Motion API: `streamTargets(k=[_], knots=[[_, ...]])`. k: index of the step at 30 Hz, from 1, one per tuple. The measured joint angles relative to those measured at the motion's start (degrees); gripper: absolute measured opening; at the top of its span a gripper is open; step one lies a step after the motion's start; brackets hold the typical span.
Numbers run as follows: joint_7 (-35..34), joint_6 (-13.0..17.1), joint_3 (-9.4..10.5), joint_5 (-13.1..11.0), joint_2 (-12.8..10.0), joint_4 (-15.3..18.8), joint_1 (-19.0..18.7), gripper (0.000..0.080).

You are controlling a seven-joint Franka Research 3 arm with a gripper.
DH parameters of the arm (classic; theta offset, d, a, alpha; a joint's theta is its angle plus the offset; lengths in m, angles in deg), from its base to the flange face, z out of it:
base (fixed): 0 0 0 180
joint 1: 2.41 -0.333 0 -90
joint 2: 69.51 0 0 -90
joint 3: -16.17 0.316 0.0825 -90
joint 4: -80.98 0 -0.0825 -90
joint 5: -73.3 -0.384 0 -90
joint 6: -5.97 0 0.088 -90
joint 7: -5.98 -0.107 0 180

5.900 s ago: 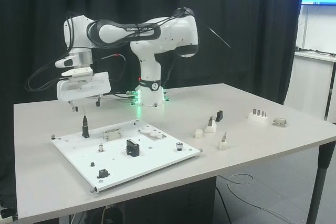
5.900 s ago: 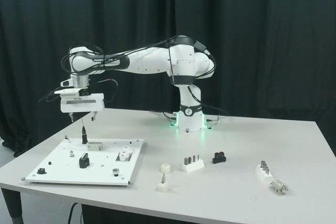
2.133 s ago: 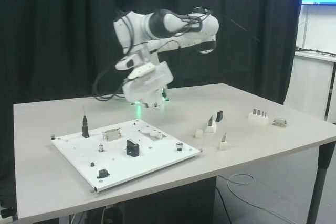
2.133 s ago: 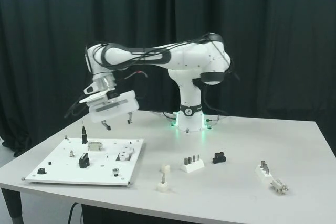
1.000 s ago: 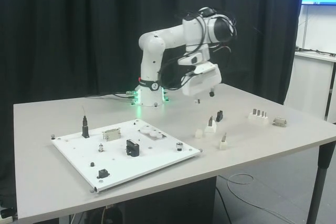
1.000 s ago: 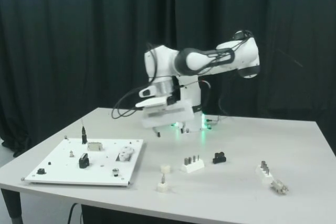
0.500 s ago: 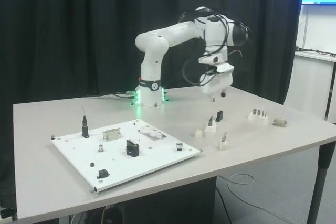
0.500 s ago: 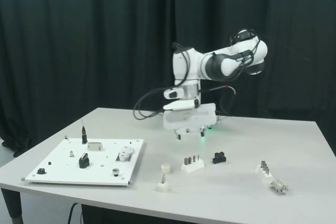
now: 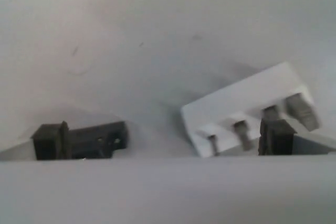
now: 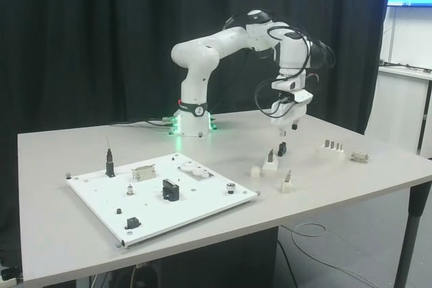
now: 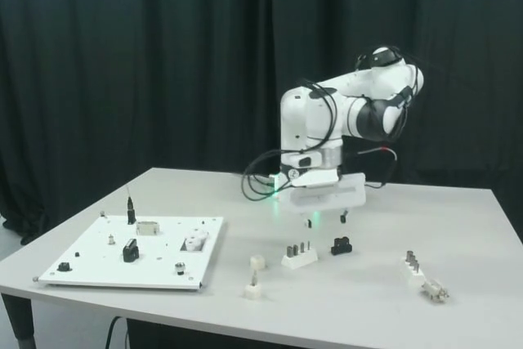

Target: Pick D-SUB.

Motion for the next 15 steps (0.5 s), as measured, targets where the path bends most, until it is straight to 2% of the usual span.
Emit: streamTargets(k=[15], knots=[[-4.93, 3.31, 4.86, 0.29, 0.54, 3.97, -7.49, 0.08]])
